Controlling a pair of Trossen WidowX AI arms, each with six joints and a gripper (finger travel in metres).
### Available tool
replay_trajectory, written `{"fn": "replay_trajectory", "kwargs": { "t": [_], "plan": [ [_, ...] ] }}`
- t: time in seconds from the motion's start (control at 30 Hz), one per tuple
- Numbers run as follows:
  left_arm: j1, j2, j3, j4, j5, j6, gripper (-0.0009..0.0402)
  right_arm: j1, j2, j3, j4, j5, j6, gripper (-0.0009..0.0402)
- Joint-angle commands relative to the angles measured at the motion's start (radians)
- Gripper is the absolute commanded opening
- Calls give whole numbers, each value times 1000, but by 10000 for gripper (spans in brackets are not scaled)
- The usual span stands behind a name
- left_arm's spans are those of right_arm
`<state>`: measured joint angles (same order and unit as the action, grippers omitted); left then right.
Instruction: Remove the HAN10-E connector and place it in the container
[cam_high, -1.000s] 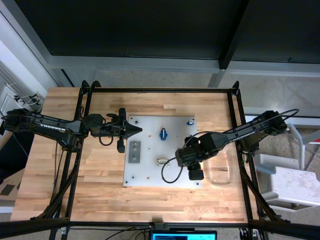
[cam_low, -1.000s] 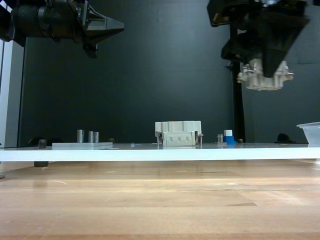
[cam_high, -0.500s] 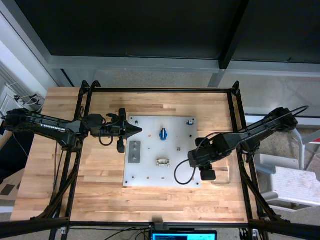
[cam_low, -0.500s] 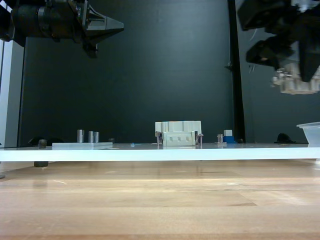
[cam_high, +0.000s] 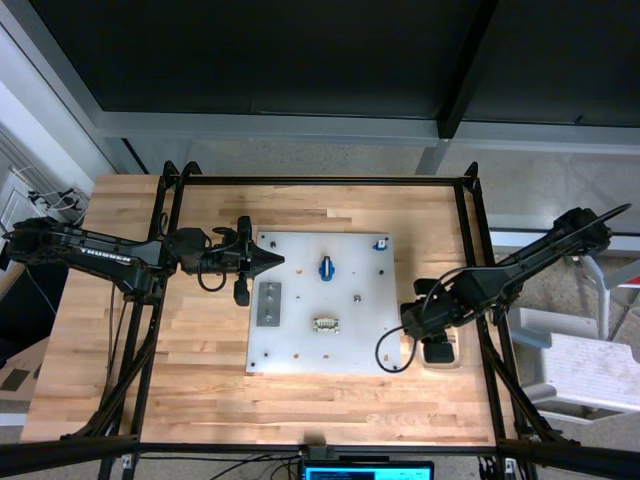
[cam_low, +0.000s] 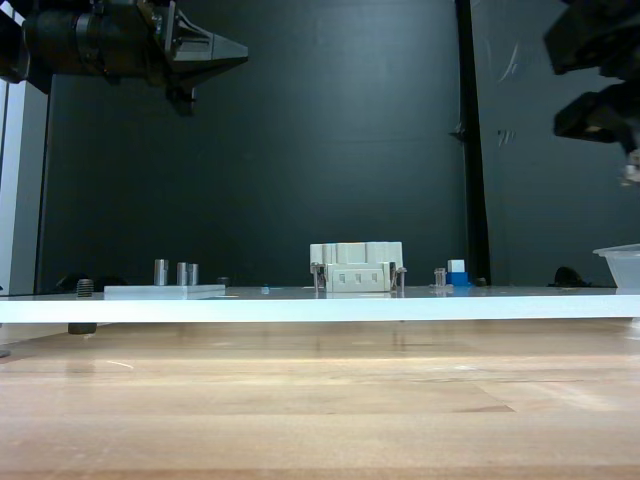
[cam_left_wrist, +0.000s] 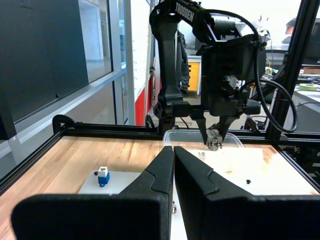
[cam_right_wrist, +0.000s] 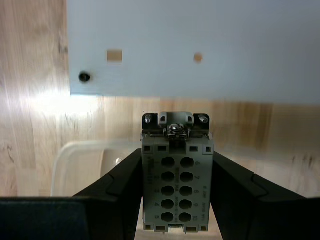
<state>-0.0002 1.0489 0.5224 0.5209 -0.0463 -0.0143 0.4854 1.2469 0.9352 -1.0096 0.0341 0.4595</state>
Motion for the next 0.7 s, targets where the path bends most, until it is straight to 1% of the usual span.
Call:
{"fn": "replay_trajectory", "kwargs": {
  "t": [0.03, 0.43, 0.53, 0.6, 0.7],
  "plan": [
    [0, 0, 0, 0, 0, 0, 0, 25, -31, -37, 2, 1, 32, 3],
    [0, 0, 0, 0, 0, 0, 0, 108, -114, -129, 2, 2, 159, 2],
    [0, 0, 0, 0, 0, 0, 0, 124, -122, -150, 5, 12, 189, 2],
    [0, 0, 0, 0, 0, 0, 0, 132, -122, -166, 11, 26, 202, 2],
    [0, 0, 0, 0, 0, 0, 0, 139, -122, -195, 43, 25, 218, 2]
  ]
}}
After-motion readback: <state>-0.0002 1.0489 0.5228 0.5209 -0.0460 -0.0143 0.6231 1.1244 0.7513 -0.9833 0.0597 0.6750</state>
